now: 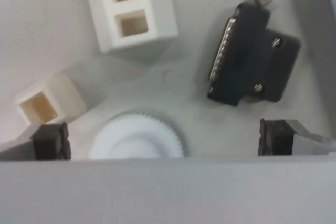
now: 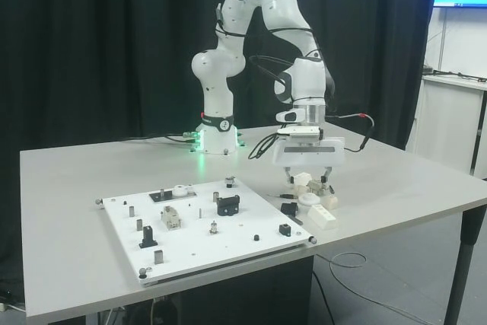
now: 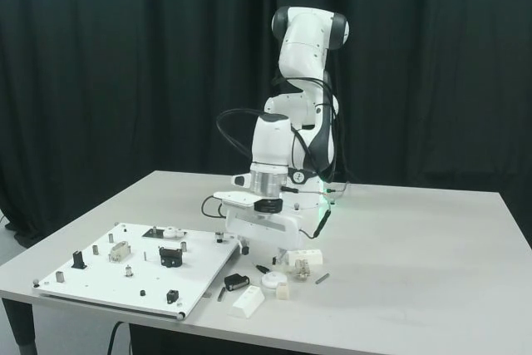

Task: Remove medium gear.

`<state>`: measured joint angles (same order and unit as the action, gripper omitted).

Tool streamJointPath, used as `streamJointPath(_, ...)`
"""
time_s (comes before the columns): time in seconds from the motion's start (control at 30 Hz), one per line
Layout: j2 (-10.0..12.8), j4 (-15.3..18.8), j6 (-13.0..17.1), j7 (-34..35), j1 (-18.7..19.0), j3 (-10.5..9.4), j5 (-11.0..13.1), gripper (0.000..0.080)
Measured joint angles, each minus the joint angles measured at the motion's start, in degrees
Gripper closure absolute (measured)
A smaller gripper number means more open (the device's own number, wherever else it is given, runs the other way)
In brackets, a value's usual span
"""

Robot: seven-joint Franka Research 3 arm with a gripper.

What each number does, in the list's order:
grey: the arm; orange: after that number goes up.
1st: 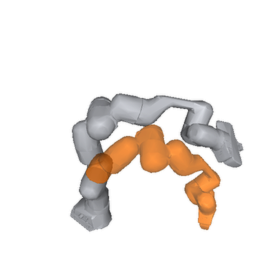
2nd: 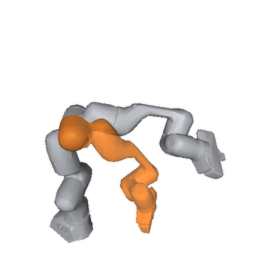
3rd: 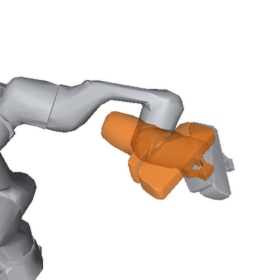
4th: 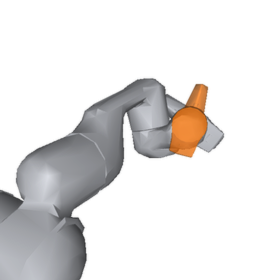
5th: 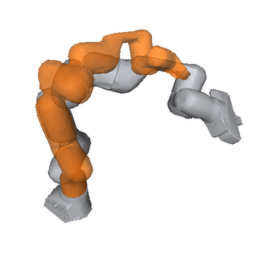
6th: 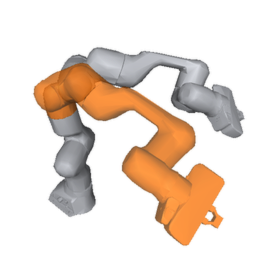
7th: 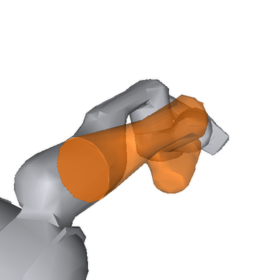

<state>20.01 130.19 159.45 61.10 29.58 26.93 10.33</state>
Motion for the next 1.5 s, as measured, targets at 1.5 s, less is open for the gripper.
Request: streamJointPath(1.5,-11.69,2.65,-11.65,1.71,-16.18,8.77,-16.69,0.0003)
